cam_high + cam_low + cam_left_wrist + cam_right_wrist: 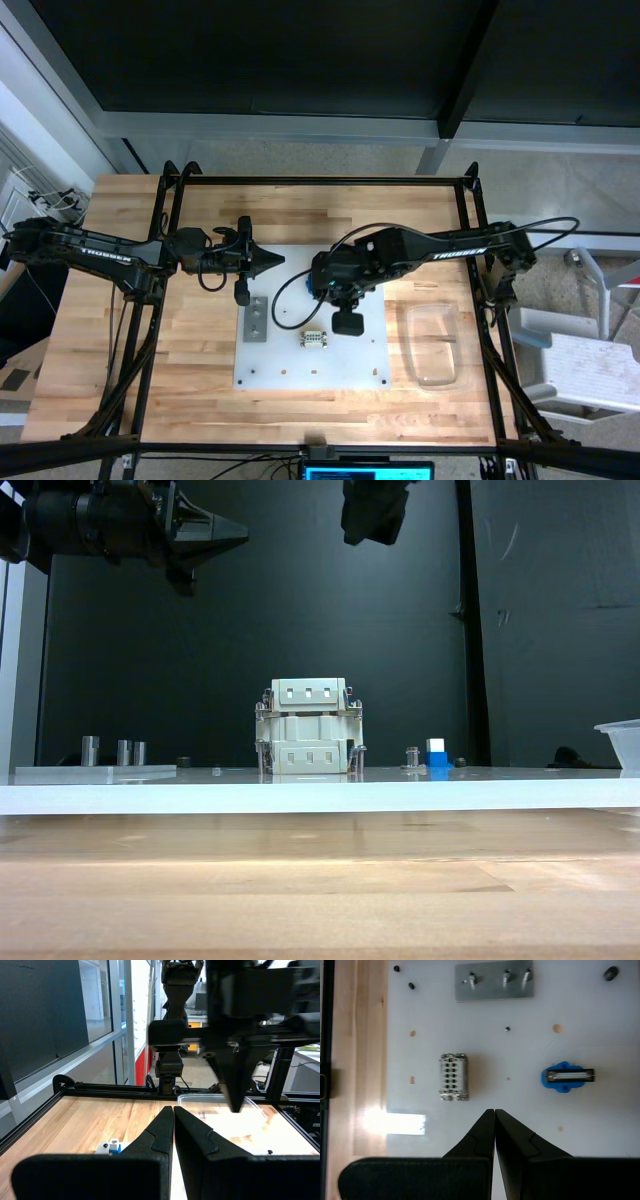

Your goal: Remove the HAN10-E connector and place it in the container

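Jaws together, left gripper (282, 260) and right gripper (347, 323) hover over white board (340, 366) bearing blocky beige HAN10-E connector (314, 339).

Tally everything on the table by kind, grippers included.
HAN10-E connector: 1
blue part: 1
grey metal plate: 1
container: 1
white board: 1
grippers: 2 (left gripper shut, over the board's far edge; right gripper shut, above the board near the connector)
Total: 7

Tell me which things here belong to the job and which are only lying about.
Job: HAN10-E connector on the white board; container, right of the board; right gripper, shut, raised near the connector.
Lying about: grey metal plate; blue part; left gripper, shut, raised over the board's far left.
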